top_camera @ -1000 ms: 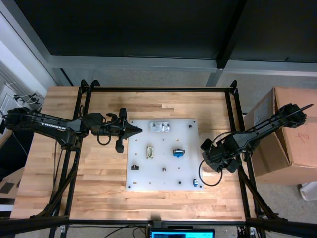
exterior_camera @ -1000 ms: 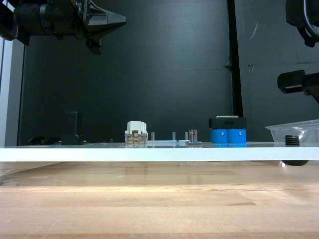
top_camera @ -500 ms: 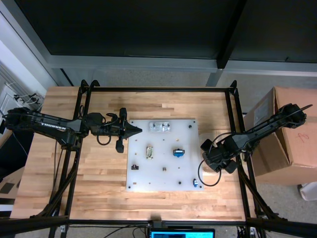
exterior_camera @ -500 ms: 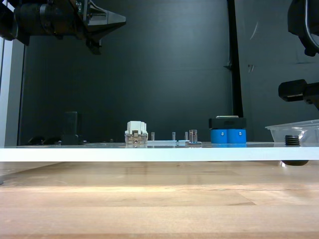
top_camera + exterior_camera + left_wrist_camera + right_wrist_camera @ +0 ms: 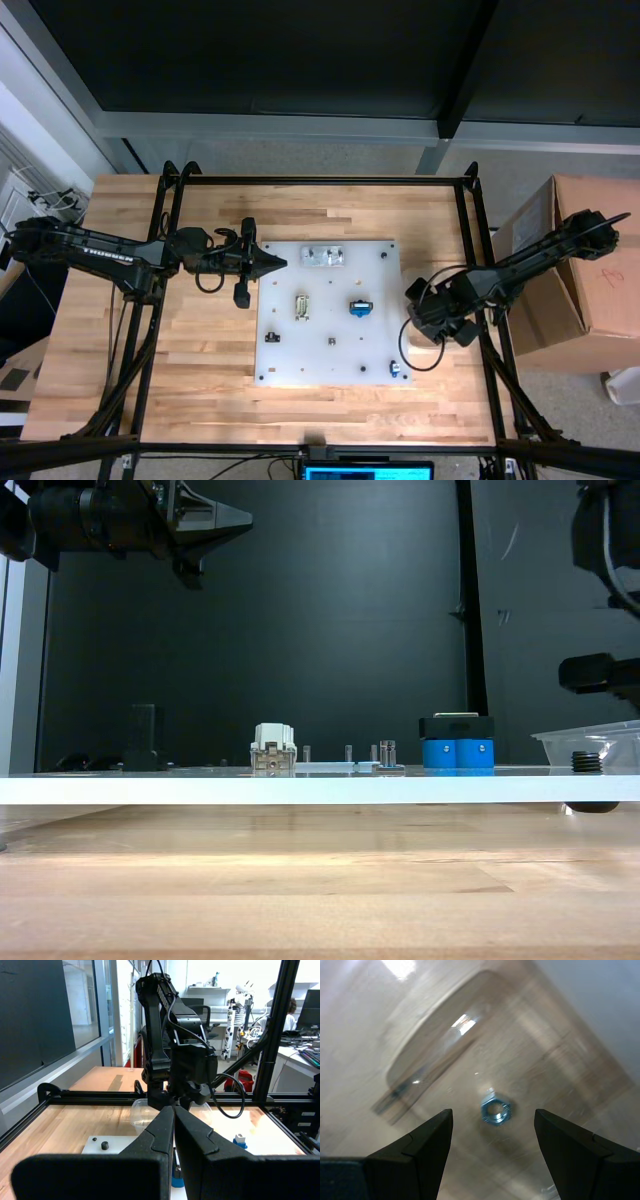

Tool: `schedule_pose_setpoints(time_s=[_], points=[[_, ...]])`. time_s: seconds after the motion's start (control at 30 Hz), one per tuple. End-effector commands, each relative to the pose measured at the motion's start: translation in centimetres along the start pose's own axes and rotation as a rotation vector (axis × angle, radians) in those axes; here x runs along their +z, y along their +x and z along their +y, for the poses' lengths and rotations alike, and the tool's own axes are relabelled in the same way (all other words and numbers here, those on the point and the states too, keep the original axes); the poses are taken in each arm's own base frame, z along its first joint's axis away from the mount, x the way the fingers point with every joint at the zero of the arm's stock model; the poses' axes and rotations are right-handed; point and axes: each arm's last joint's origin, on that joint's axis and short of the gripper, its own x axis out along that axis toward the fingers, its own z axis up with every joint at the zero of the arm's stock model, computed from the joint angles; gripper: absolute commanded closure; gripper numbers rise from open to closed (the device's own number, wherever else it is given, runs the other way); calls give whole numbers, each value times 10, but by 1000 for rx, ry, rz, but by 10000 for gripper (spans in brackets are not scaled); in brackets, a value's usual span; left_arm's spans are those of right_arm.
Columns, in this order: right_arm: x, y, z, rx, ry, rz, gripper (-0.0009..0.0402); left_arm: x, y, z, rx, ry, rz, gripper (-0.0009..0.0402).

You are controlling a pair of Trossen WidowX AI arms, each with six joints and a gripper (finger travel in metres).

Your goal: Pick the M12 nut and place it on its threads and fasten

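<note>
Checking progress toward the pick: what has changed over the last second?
The right gripper has sunk lower over the clear tray, fingers open either side of the nut, which lies free inside. The left gripper, shut, stayed high at the left edge of the board; the stud stayed bare.

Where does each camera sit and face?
High: above the near edge, looking down at the white task board; both arms show, left gripper over its left edge.
Low: table height, looking level; bare black ribbed stud, arms overhead.
Left wrist: along shut jaws toward the right arm.
Right wrist: right gripper, jaws open, above the small silver nut lying free in the clear plastic tray.
Low and right wrist share the tray.
</note>
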Motion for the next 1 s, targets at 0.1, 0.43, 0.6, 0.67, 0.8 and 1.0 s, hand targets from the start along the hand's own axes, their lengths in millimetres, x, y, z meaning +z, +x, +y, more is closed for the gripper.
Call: schedule_pose_setpoints(time_s=[0.1,0.43,0.6,0.67,0.8,1.0], points=[[-6,9,0,2,-17,8,166,0,0,0,0,0,-1,393],[-8,19,1,-19,-56,-12,193,0,0,0,0,0,0,393],[-9,20,1,-20,-57,-14,226,0,0,0,0,0,-1,393],[-9,20,1,-20,-57,-14,243,0,0,0,0,0,0,393],[-9,20,1,-20,-57,-14,281,0,0,0,0,0,-1,393],[-9,19,1,-21,-57,-17,336,0,0,0,0,0,0,393]])
